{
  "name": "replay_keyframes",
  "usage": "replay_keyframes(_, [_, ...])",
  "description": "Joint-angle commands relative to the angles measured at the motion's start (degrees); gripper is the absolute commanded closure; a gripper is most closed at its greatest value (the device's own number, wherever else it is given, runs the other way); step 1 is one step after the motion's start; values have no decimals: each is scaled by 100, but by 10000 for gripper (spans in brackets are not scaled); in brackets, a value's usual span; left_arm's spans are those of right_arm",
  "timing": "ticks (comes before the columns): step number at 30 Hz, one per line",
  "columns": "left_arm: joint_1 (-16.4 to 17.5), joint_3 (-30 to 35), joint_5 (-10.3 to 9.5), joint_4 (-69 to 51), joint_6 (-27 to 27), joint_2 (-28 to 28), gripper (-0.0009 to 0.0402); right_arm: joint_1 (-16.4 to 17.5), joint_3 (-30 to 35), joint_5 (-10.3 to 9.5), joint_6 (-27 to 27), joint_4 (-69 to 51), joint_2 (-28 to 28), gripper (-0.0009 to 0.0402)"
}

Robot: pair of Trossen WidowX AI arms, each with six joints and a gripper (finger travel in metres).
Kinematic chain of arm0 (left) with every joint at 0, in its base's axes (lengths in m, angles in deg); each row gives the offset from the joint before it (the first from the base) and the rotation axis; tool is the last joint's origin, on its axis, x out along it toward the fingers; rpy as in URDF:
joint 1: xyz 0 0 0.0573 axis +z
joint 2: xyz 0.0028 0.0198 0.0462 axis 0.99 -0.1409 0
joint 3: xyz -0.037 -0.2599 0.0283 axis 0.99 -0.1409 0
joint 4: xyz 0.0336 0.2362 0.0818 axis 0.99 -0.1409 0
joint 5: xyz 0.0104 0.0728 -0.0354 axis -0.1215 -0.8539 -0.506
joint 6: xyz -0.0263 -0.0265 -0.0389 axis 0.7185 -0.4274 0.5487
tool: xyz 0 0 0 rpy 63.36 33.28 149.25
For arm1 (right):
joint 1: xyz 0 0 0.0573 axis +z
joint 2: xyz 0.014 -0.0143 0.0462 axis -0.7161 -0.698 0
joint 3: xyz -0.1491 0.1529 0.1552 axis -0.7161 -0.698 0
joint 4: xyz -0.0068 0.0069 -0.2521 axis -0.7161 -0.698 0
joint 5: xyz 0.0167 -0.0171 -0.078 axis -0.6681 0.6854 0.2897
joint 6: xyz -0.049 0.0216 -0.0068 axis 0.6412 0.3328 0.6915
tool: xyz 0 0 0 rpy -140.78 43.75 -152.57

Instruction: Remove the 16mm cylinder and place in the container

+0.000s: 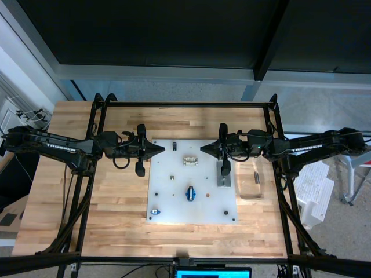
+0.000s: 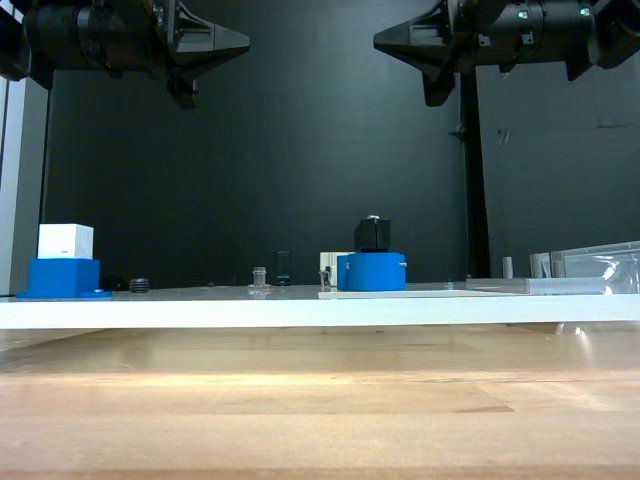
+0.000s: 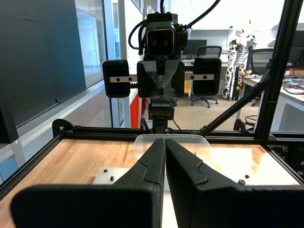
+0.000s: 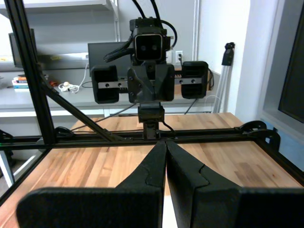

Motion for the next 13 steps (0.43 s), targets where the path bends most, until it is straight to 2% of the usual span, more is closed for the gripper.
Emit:
replay_keyframes(1, [2,0,2,2,0,0,393,0,-66,0,-15,-57,122,393])
replay_keyframes(13, [2,0,2,0,0,0,393,7,-72,0,11,-59,131,393])
